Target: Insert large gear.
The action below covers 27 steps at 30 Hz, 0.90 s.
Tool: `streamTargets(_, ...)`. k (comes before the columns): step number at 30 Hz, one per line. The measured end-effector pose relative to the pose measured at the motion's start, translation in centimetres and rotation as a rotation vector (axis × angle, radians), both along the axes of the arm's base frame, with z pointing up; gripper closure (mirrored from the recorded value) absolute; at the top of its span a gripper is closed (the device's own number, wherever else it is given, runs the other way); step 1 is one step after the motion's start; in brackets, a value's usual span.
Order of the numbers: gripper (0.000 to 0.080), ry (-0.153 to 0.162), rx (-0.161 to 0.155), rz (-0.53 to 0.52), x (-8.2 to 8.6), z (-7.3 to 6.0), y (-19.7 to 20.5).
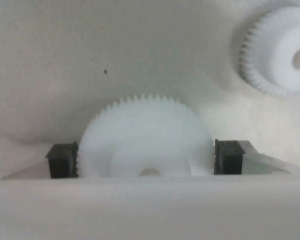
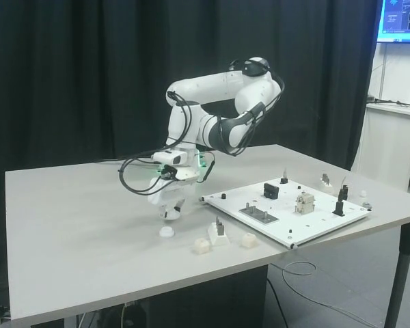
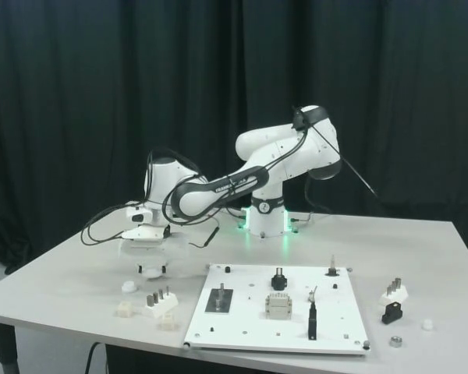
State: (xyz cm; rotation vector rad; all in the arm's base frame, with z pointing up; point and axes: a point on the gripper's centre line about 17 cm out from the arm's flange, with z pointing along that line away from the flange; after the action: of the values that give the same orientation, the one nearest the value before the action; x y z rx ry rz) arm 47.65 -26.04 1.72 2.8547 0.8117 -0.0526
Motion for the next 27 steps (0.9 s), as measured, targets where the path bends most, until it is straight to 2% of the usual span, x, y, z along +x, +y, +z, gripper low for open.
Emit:
streamTargets(18, 0.0209, -0.006, -0.02, 0.02, 1.1, 1.8, -0.4)
streamTargets(27, 0.0209, -0.019, -0.024, 0.012, 1.5, 2.5, -0.6)
